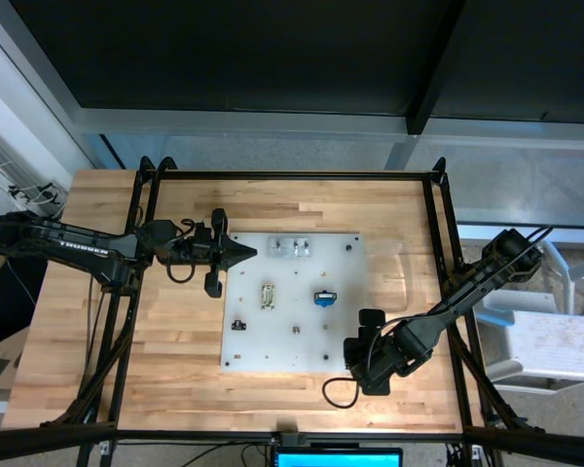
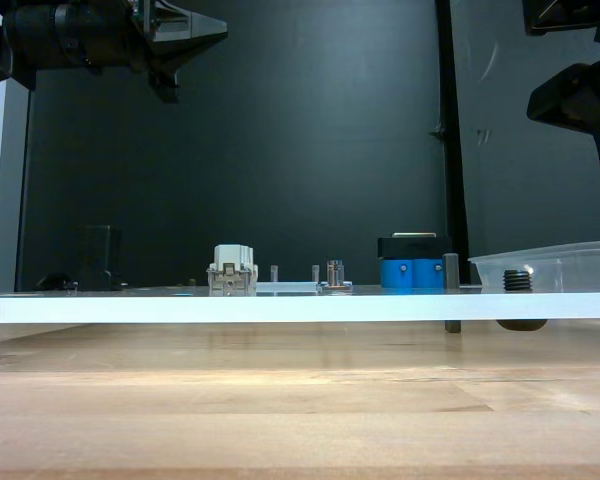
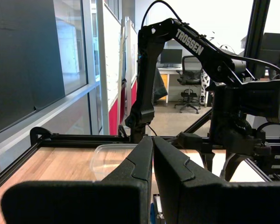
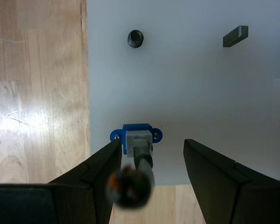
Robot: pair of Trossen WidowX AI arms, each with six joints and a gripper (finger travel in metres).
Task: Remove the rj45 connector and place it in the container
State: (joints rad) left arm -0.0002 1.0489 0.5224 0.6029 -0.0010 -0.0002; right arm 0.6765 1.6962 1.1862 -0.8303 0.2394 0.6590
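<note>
- Target: rj45 connector (image 4: 138,141), plugged upright into blue socket (image 4: 136,128) on white board (image 4: 200,84), not yet removed.
- Relation: lies straight ahead of right gripper (image 4: 151,142), between its released jaws but nearer to one than to the other; probably asks small sideways correction before descent.
- Long axis: stands up out of board, roughly along line of approach.
- Pose: hangs well above board's near-right corner, pointing down; clearly the nearer arm.
- Other side: left gripper (image 1: 245,252), high over board's left edge, level across counter (image 1: 107,321), jaws clenched on nothing.
- Drop place: container (image 2: 555,262), seemingly just beside board's right edge, well apart from socket.
</note>
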